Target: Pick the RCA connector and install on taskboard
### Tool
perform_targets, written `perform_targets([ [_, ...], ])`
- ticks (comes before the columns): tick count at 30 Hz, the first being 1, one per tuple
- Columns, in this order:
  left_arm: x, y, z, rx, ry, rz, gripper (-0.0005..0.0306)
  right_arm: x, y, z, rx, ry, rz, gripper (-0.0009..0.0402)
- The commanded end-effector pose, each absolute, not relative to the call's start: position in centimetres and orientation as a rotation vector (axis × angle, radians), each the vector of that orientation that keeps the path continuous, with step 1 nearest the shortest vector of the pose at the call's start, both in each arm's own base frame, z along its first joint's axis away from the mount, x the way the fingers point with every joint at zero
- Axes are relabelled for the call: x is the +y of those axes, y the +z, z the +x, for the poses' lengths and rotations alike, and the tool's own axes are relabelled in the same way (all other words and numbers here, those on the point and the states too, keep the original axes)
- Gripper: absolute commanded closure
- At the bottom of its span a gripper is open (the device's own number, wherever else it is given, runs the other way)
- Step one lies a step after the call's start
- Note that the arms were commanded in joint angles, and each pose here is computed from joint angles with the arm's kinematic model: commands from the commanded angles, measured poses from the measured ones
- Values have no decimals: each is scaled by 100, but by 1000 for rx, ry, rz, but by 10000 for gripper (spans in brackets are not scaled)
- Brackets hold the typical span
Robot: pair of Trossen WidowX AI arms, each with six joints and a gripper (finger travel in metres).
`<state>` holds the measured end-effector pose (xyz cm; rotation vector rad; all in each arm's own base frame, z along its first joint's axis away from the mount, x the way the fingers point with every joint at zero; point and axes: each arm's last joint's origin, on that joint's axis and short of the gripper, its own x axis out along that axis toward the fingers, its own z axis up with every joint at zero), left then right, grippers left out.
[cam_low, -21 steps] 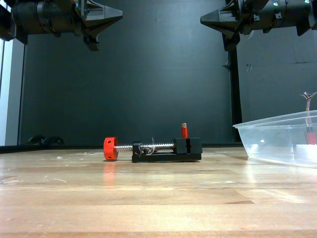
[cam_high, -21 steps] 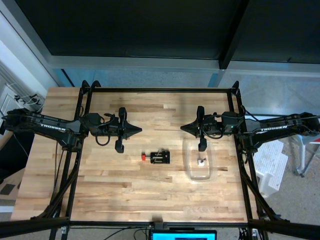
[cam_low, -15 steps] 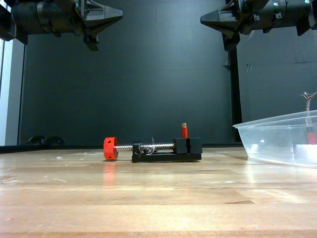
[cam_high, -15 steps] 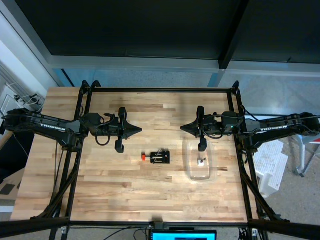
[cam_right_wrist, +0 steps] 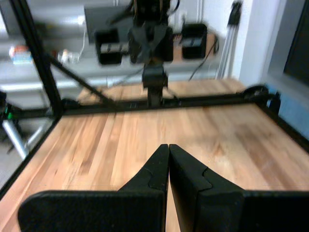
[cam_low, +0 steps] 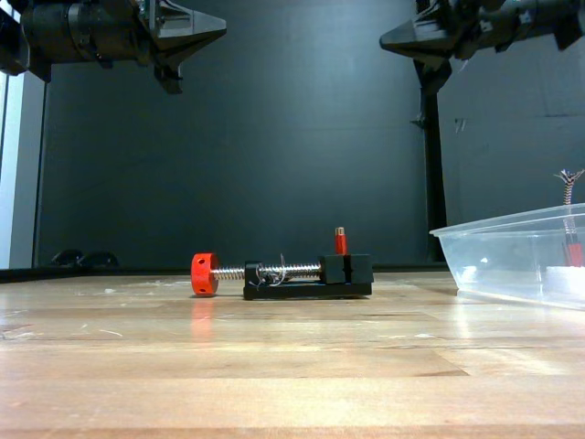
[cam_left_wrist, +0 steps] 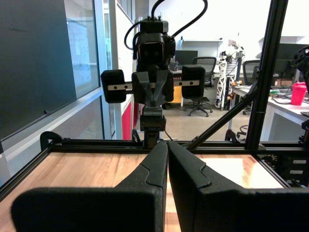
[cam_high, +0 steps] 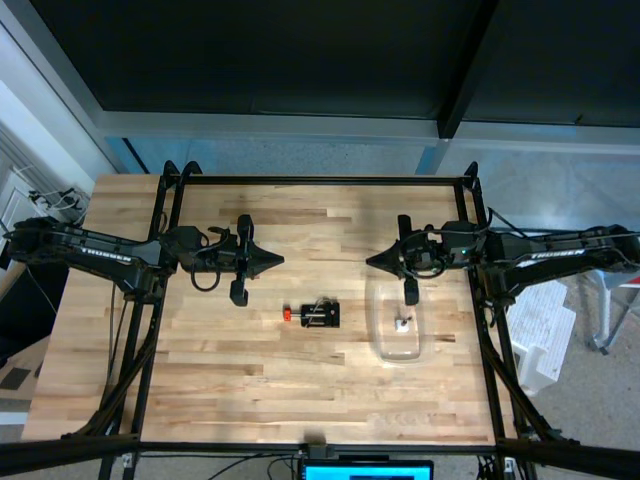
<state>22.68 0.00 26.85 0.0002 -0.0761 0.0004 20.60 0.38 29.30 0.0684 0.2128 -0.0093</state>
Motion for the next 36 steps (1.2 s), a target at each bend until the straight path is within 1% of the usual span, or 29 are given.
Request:
perform_targets([
  [1, 1, 2686, 2269, -76, 1, 0, 300, 65, 2999, 2013, 319, 0, 62, 393],
  [8, 0, 2686, 2269, -76, 0, 0, 300, 118, 3019, 1912, 517, 10, 58, 393],
  [15, 0, 2686, 2268, -77, 0, 0, 300, 235, 3027, 1788, 680, 43, 80, 393],
  [21, 1, 2686, 2269, -76, 1, 0, 300, 313, 3029, 1682, 785, 5, 70, 393],
  [27, 0, 2686, 2269, -76, 0, 0, 300, 426, 2969, 1591, 876, 37, 79, 393],
  [36, 0, 2686, 2268, -77, 0, 0, 300, 558, 2912, 1463, 955, 3, 54, 393],
])
